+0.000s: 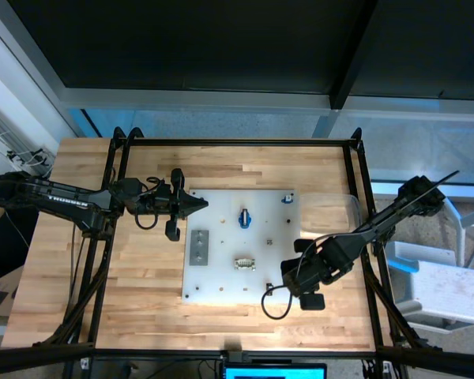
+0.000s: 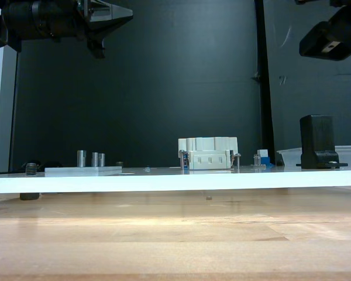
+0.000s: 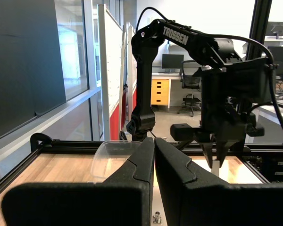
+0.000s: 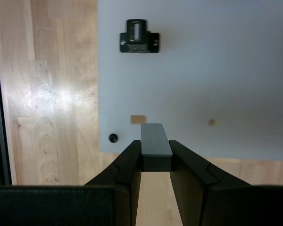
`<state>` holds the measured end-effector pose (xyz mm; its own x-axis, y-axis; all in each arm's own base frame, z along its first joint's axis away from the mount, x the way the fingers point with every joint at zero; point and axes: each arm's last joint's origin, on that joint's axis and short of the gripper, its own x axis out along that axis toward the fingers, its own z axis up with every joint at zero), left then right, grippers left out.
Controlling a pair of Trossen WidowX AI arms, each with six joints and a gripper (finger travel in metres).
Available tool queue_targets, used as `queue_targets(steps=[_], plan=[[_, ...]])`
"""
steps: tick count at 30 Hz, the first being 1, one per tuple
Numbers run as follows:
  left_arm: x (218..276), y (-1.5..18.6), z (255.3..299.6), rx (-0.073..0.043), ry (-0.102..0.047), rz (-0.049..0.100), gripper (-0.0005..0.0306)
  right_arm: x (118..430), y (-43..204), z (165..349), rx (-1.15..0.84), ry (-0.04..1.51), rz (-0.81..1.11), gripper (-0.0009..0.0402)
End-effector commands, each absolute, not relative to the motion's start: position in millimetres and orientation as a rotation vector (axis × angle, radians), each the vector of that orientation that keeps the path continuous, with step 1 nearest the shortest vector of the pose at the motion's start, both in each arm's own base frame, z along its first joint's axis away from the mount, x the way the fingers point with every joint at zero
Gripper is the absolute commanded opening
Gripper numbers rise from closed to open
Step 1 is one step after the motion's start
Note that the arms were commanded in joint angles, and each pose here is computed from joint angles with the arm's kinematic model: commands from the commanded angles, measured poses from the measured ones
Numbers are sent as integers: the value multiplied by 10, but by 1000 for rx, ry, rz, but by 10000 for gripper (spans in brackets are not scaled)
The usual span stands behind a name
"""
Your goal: Pick the 16mm bar from the taskboard and place it in the container
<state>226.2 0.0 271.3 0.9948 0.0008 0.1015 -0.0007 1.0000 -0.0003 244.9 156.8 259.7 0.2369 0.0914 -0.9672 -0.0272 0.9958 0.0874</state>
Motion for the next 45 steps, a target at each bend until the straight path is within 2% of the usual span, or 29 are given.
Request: queue_targets(steps=[1, 10, 30, 45], plan=[[2263, 1, 2712, 0, -101, 1, 0, 2447, 1490, 2633, 57, 1333, 70, 20], [2263, 0, 2712, 0, -101, 0, 0, 2472, 1331, 2686, 33, 1322, 75, 20], [2263, 1, 2712, 0, -101, 1, 0, 2314, 733, 2797, 102, 1338, -55, 20], [2263, 0, 2712, 0, -101, 0, 0, 2177, 303, 2723, 156, 1337, -161, 20]])
